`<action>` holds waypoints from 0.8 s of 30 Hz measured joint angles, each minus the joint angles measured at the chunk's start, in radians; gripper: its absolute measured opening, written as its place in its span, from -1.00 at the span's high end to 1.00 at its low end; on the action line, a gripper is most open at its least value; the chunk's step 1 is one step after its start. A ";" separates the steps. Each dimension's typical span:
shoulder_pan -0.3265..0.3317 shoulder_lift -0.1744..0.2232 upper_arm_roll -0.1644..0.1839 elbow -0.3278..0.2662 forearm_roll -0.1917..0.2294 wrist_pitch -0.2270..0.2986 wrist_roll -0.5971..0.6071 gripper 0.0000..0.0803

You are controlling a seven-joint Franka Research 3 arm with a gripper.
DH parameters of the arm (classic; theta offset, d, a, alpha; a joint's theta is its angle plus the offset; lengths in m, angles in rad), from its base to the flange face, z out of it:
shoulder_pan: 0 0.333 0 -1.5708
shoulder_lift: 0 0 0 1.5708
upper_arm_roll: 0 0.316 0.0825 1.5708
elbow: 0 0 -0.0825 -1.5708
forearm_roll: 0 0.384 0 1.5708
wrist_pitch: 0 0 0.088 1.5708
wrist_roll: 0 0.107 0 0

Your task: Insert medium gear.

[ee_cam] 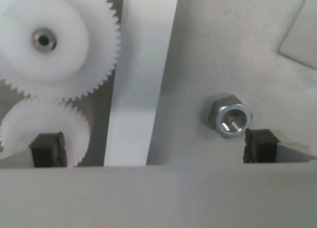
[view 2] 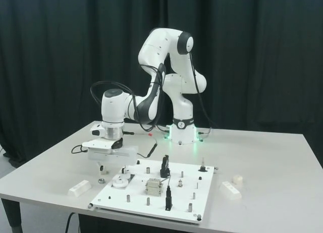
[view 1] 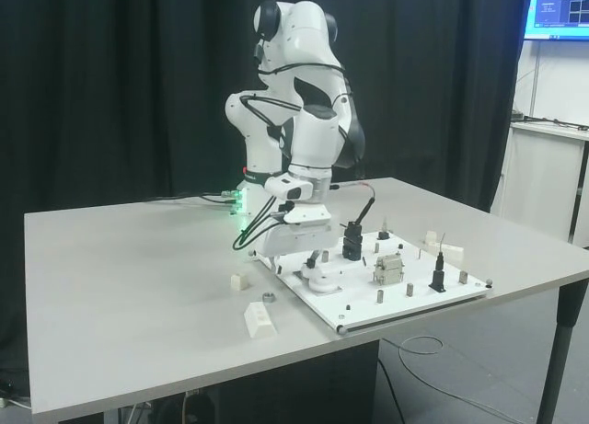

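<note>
Two white gears lie meshed on the white board [ee_cam: 138,89] near its edge. The larger gear [ee_cam: 54,37] sits on a metal shaft; the smaller gear [ee_cam: 44,126] is beside it. In the room views the gears [view 1: 322,275] [view 2: 121,181] show as a low white disc under the hand. My gripper [ee_cam: 153,148] [view 1: 313,255] [view 2: 104,168] hangs low over the board's edge, open wide and holding nothing. One black finger [ee_cam: 47,149] is over the smaller gear, the other finger [ee_cam: 260,145] is over the grey table next to a steel nut [ee_cam: 229,116].
The nut [view 1: 269,296] [view 2: 101,181] lies on the table just off the board [view 1: 405,300] [view 2: 151,202]. White blocks [view 1: 259,318] [view 1: 239,280] [view 2: 79,187] [view 2: 229,189] rest on the table. Pegs and black connectors [view 1: 352,240] [view 2: 164,168] stand on the board.
</note>
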 joint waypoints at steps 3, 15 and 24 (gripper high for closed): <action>-0.001 0.005 0.000 0.000 0.001 0.007 0.000 -0.99; -0.006 0.007 0.000 0.000 0.001 0.014 0.000 -0.99; -0.006 0.002 -0.001 0.003 -0.001 0.011 -0.001 -0.99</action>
